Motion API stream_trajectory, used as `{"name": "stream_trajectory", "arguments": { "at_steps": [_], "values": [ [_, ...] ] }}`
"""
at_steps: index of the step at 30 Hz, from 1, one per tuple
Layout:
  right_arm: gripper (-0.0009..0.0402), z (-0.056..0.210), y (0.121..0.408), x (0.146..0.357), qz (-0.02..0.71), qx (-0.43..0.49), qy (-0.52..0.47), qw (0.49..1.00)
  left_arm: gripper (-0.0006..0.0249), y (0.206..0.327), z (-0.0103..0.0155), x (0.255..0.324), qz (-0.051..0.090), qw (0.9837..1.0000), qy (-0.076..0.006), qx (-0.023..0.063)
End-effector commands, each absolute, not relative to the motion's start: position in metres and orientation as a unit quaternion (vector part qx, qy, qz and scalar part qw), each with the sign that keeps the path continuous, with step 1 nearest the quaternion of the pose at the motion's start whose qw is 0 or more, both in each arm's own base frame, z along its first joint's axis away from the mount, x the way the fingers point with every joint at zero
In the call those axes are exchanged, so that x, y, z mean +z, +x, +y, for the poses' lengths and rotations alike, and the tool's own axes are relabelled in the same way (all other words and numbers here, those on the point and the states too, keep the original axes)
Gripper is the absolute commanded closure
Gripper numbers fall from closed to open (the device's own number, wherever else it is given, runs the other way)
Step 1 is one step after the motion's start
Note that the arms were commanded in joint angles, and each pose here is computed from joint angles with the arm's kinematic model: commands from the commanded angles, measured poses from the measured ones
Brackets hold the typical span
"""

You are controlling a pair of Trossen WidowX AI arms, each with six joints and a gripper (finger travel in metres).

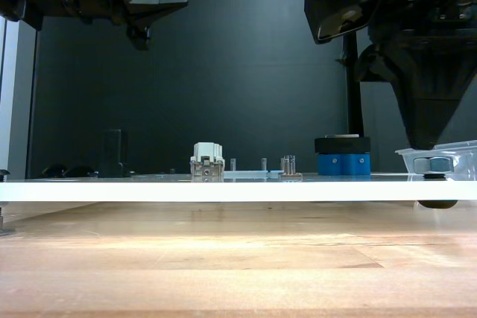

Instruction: Pick the M12 nut and place it on its threads and fasten

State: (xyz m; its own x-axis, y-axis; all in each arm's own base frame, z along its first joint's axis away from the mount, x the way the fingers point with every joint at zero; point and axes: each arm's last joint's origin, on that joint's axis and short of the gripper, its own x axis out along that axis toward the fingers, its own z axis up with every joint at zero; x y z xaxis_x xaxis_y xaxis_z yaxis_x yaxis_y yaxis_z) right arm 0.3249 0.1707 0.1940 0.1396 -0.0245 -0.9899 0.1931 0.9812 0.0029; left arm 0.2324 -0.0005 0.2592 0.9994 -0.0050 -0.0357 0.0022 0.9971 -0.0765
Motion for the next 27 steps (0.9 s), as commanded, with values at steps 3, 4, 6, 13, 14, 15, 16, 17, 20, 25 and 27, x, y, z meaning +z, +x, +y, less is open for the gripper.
{"name": "stream_trajectory", "arguments": {
  "at_steps": [3, 4, 6, 13, 14, 15, 16, 17, 20, 25, 27],
  "values": [
    [0.0393, 0.172, 0.327, 0.188, 0.652, -0.077, 0.06, 0.752, 0.0243, 0.233, -0.0005, 0.2593, 0.017, 0.9991, -0.0382, -0.0018],
    [0.0393, 0.172, 0.327, 0.186, 0.653, -0.077, 0.06, 0.751, 0.0243, 0.233, -0.0005, 0.2593, 0.018, 0.9991, -0.0382, -0.002],
    [0.0393, 0.174, 0.328, 0.183, 0.653, -0.076, 0.06, 0.751, 0.0243, 0.233, -0.0004, 0.2592, 0.018, 0.9991, -0.0382, -0.0016],
    [0.0393, 0.178, 0.328, 0.181, 0.678, -0.03, 0.097, 0.728, 0.0243, 0.233, -0.0005, 0.2593, 0.018, 0.9991, -0.0382, -0.0018],
    [0.0393, 0.18, 0.327, 0.181, 0.691, 0.0, 0.113, 0.714, 0.0243, 0.233, -0.0004, 0.2592, 0.018, 0.9991, -0.0381, -0.0018],
    [0.0393, 0.182, 0.326, 0.181, 0.699, 0.024, 0.121, 0.704, 0.0243, 0.233, -0.0004, 0.2593, 0.018, 0.9991, -0.0381, -0.0016],
    [0.0393, 0.183, 0.326, 0.182, 0.704, 0.038, 0.125, 0.698, 0.0243, 0.233, -0.0005, 0.2593, 0.018, 0.9991, -0.0382, -0.002],
    [0.0393, 0.183, 0.325, 0.182, 0.706, 0.044, 0.122, 0.697, 0.0243, 0.233, -0.0004, 0.2593, 0.017, 0.9991, -0.0382, -0.0016],
    [0.0393, 0.181, 0.324, 0.183, 0.702, 0.029, 0.107, 0.703, 0.0243, 0.233, -0.0004, 0.2593, 0.018, 0.9991, -0.0382, -0.0016],
    [0.0393, 0.176, 0.324, 0.188, 0.689, -0.017, 0.071, 0.722, 0.0243, 0.233, -0.0004, 0.2593, 0.018, 0.9991, -0.0382, -0.0016],
    [0.0393, 0.176, 0.324, 0.192, 0.682, -0.022, 0.066, 0.728, 0.0243, 0.233, -0.0004, 0.2593, 0.018, 0.9991, -0.0382, -0.0018]
  ]
}}
